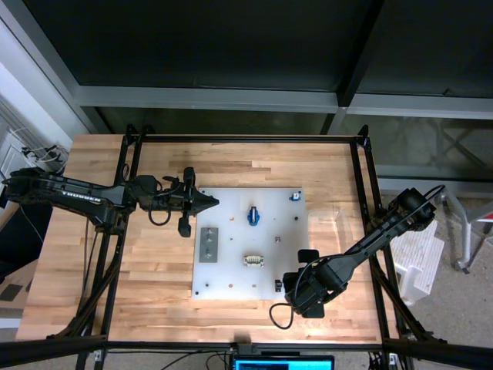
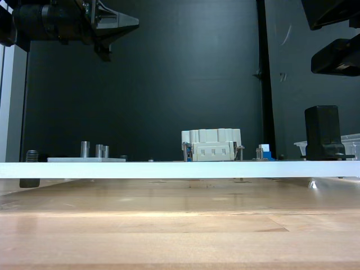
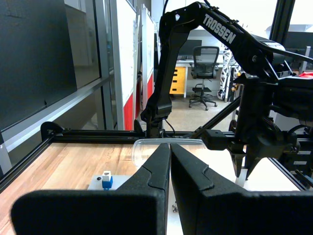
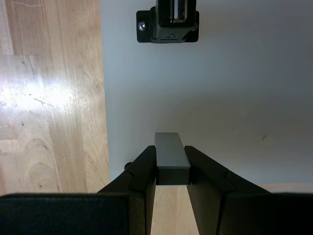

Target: Pick the 16mm bar and install on taskboard

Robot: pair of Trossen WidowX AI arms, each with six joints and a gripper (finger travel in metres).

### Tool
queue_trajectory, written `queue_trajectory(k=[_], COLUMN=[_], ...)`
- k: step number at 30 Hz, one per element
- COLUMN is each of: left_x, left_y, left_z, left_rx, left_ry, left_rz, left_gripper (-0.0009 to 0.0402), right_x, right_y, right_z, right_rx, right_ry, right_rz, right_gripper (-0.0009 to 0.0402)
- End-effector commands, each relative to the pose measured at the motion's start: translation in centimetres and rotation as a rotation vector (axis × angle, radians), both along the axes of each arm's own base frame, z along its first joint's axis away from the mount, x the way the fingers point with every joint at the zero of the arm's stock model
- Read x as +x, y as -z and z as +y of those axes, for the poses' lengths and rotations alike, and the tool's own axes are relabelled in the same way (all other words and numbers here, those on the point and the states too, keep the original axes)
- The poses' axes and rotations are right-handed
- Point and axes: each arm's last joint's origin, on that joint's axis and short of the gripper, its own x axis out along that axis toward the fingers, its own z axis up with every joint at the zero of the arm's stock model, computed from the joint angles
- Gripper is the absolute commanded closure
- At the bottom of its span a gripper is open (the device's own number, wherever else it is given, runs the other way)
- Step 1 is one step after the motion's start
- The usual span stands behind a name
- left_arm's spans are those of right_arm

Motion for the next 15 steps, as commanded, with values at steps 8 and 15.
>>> queue_trajectory(k=[8, 15], left_x=[0.00, 0.01], left_y=[-0.01, -0.01], left_z=[0.01, 0.00], left_rx=[0.000, 0.000], left_ry=[0.000, 0.000], left_rz=[0.000, 0.000], left_gripper=[0.0393, 0.0393], right_x=[-0.03, -0.09], right_y=[0.08, 0.07], right_z=[-0.03, -0.07], right_rx=[-0.003, -0.006], right_ry=[0.004, 0.007], right_rz=[0.004, 0.010], right_gripper=[0.0389, 0.0389])
